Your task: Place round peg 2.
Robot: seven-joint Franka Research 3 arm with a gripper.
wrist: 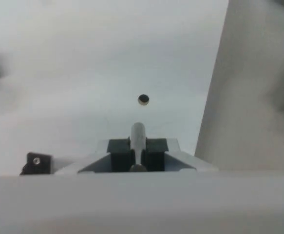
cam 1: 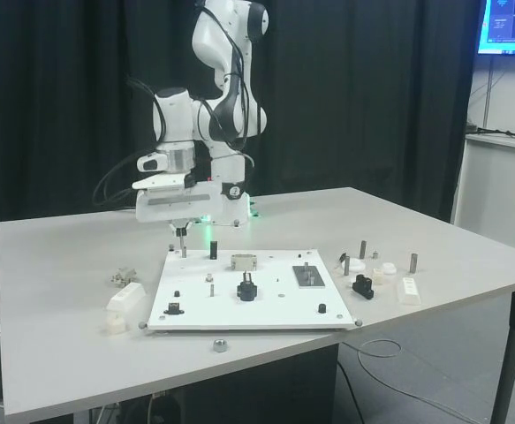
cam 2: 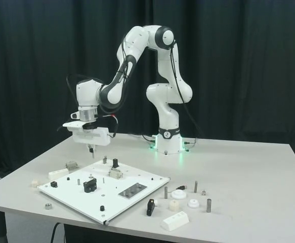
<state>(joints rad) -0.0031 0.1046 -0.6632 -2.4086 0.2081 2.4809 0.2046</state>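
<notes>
My gripper [wrist: 138,157] is shut on a slim grey round peg [wrist: 138,138], which points down between the black fingers [wrist: 118,149]. Straight below it in the wrist view is a small dark round hole [wrist: 142,99] in the white board [wrist: 83,73]. From the first room view the gripper [cam 1: 180,230] hangs over the board's far left corner [cam 1: 170,265], with the peg [cam 1: 181,237] just above a short grey post [cam 1: 184,251]. The second room view shows the gripper [cam 2: 91,148] and peg [cam 2: 92,154] above the board [cam 2: 137,195].
On the board stand a black post [cam 1: 213,248], a grey connector [cam 1: 244,261], a black clamp [cam 1: 246,289] and a grey plate [cam 1: 307,276]. Loose pegs [cam 1: 361,248], white parts [cam 1: 408,290] and a white block [cam 1: 125,303] lie on the grey table [cam 1: 63,256].
</notes>
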